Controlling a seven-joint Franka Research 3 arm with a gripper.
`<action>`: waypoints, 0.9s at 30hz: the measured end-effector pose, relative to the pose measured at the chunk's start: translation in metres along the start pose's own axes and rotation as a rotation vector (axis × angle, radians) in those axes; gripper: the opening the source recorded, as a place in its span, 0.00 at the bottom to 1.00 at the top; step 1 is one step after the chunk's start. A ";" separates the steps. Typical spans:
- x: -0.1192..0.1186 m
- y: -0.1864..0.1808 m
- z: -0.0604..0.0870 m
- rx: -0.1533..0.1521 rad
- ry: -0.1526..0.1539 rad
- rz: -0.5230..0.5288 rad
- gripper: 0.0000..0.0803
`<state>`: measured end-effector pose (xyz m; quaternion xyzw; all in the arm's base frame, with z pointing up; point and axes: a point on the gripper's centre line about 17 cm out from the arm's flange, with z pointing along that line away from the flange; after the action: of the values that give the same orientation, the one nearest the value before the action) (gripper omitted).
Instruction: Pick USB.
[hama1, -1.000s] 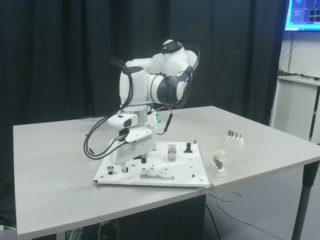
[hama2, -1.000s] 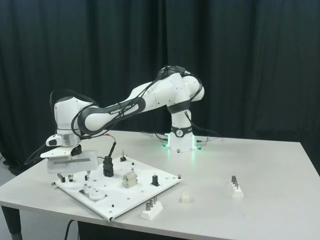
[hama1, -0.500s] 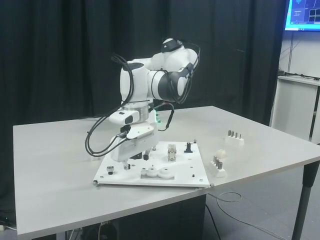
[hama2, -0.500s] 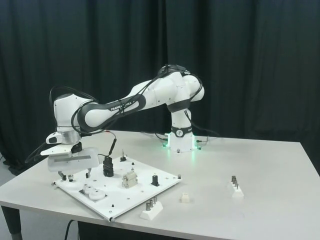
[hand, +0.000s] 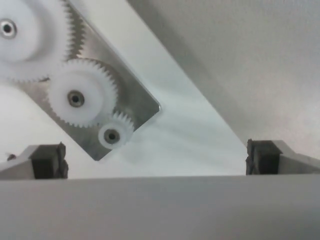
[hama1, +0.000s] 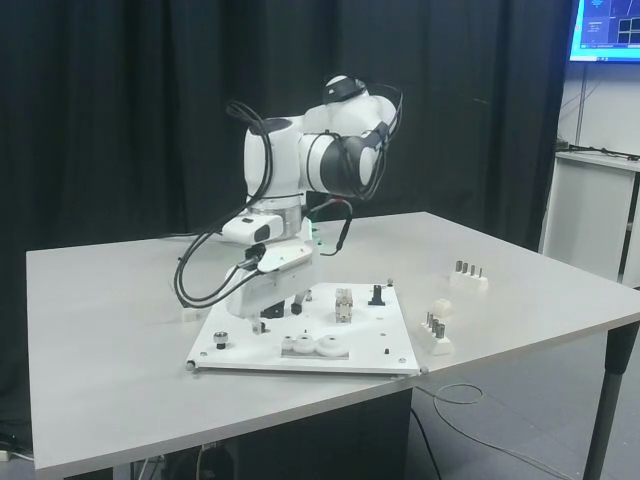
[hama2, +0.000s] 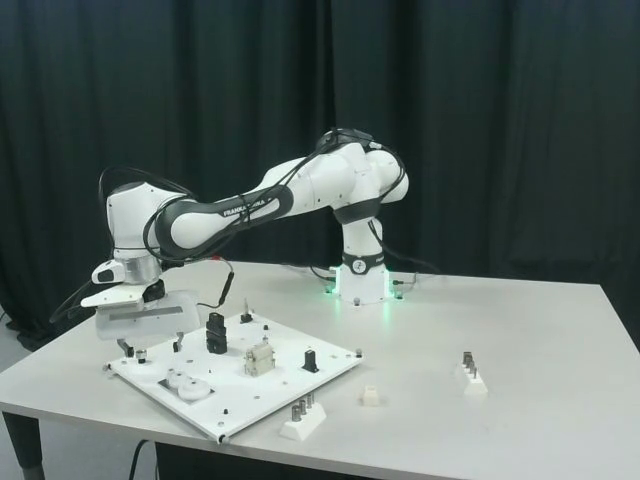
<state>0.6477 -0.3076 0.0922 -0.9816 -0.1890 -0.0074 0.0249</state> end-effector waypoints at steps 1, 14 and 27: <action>0.001 0.000 -0.001 0.000 0.000 0.000 1.00; 0.006 -0.006 -0.012 0.003 -0.006 0.000 1.00; 0.007 -0.010 -0.024 0.001 -0.013 0.019 1.00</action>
<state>0.6502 -0.2972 0.1168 -0.9834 -0.1801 -0.0006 0.0243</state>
